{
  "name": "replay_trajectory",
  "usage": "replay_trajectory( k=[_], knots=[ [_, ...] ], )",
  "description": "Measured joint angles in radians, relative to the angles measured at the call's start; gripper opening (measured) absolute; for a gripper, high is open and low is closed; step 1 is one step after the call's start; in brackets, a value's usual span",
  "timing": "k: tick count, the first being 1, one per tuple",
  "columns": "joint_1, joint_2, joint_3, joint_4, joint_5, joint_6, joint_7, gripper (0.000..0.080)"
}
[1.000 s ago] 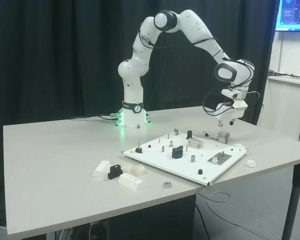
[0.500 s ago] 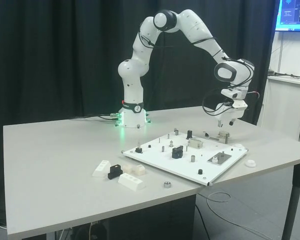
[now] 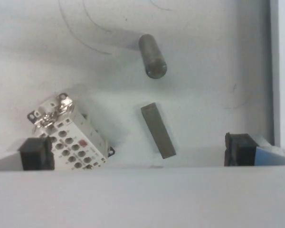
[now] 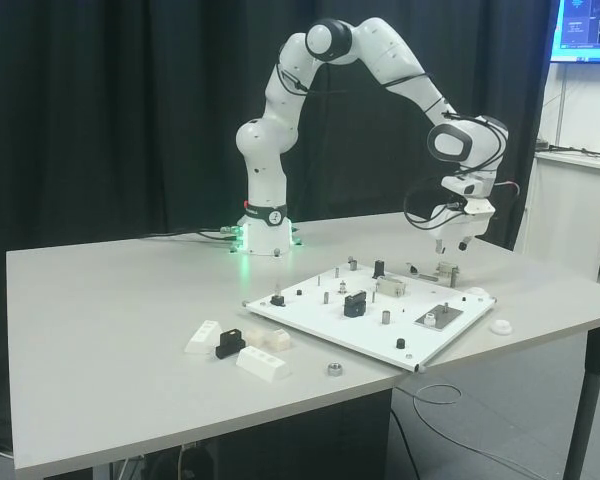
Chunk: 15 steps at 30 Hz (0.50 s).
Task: Remove round peg 4.
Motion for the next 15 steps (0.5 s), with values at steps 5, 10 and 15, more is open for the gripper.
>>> replay_trajectory(
  k=[5,10,15],
  knots=[
    [0.000,-0.003,-0.006,0.001,-0.001,0.000,-0.004,0.0800],
    [0.000,-0.004,-0.010,0.003,-0.001,0.000,-0.010,0.0800],
    [0.000,-0.007,-0.013,0.003,-0.001,0.000,-0.011,0.0800]
  ],
)
